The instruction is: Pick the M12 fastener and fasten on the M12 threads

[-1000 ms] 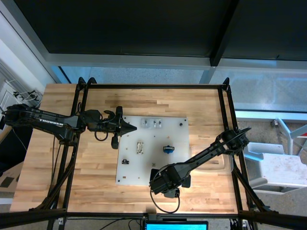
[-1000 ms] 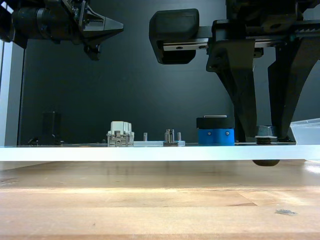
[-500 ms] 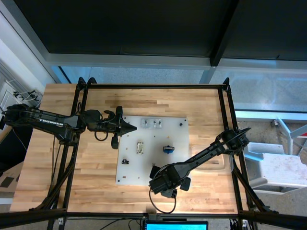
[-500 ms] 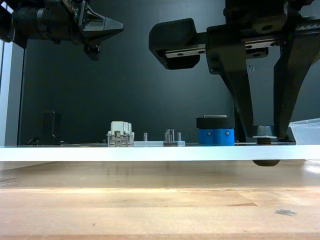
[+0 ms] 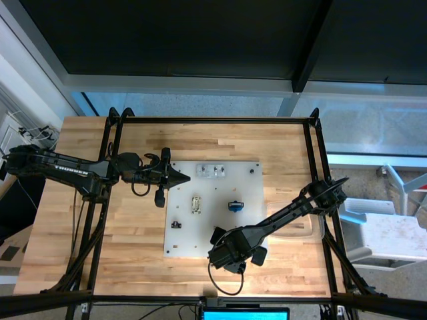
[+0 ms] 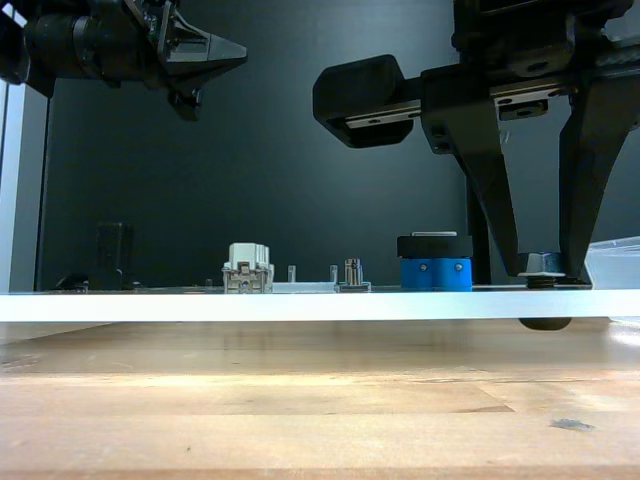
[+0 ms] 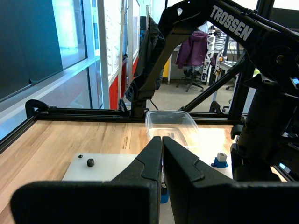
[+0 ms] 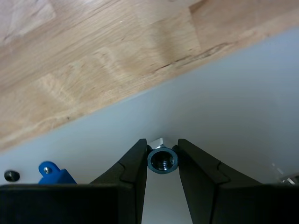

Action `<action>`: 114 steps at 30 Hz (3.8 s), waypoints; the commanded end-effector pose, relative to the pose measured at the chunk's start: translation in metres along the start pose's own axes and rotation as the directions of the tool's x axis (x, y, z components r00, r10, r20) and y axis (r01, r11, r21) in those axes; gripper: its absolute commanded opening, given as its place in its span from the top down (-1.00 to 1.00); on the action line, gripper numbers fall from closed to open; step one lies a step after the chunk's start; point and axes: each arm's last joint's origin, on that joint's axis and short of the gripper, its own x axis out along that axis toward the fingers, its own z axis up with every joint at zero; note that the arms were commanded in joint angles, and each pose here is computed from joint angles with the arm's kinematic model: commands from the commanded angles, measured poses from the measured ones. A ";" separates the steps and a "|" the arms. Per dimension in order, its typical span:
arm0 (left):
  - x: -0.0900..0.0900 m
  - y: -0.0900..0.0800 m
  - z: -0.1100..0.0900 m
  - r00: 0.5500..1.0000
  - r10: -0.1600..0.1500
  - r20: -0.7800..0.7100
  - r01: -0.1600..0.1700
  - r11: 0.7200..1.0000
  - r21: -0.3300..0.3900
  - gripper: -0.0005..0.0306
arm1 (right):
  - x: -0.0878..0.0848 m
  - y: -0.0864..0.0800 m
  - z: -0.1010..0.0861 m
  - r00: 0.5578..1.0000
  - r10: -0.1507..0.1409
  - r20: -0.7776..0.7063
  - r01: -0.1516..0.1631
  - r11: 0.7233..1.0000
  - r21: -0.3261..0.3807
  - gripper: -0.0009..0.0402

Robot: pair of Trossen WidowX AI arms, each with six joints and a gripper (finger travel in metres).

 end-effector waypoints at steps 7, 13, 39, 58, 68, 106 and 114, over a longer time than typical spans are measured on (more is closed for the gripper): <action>0.000 0.000 0.000 1.000 0.000 0.000 0.000 1.000 0.000 0.97 | 0.000 -0.002 -0.001 1.000 -0.005 0.006 0.003 0.925 0.380 0.94; 0.000 0.000 0.000 1.000 0.000 0.000 0.000 1.000 0.000 0.96 | 0.000 -0.004 -0.002 1.000 -0.004 0.006 -0.001 0.694 0.720 0.94; 0.000 0.000 0.000 1.000 0.000 0.000 0.000 1.000 0.000 0.97 | 0.000 -0.004 -0.002 1.000 -0.006 0.007 -0.009 -0.639 0.770 0.94; 0.000 0.000 0.000 1.000 0.000 0.000 0.000 1.000 0.000 0.97 | 0.000 -0.004 -0.002 1.000 -0.007 0.008 -0.007 -0.997 0.076 0.94; 0.000 0.000 0.000 1.000 0.000 0.000 0.000 1.000 0.000 0.97 | 0.000 -0.004 -0.002 1.000 -0.007 0.008 -0.004 -0.932 -0.363 0.94; 0.000 0.000 0.000 1.000 0.000 0.000 0.000 1.000 0.000 0.96 | 0.000 -0.003 -0.001 1.000 -0.006 0.005 -0.002 -0.796 -0.605 0.94; 0.000 0.000 0.000 1.000 0.000 0.000 0.000 1.000 0.000 0.96 | 0.000 -0.004 -0.002 1.000 -0.012 0.003 -0.008 -0.796 -0.605 0.91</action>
